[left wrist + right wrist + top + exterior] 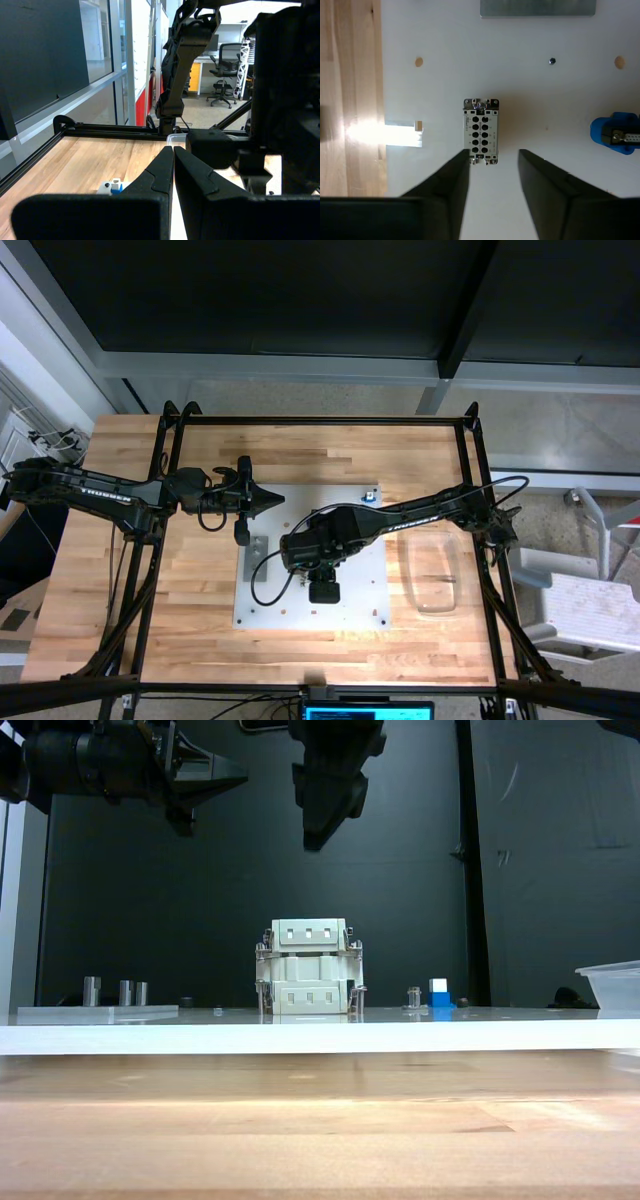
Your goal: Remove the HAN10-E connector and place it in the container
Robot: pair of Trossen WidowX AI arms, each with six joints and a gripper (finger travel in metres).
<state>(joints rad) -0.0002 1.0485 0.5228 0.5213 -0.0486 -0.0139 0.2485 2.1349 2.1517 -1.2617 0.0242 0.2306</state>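
Hovering above the connector (480, 131) on the board (545, 100), the right jaws gape wide, lined up across its short width but off-centre; the left jaws, pressed together, hang farther away.

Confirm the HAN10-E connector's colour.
HAN10-E connector: grey-beige, metal ends; best in right wrist view. Right gripper open above it; left gripper shut, raised at left.
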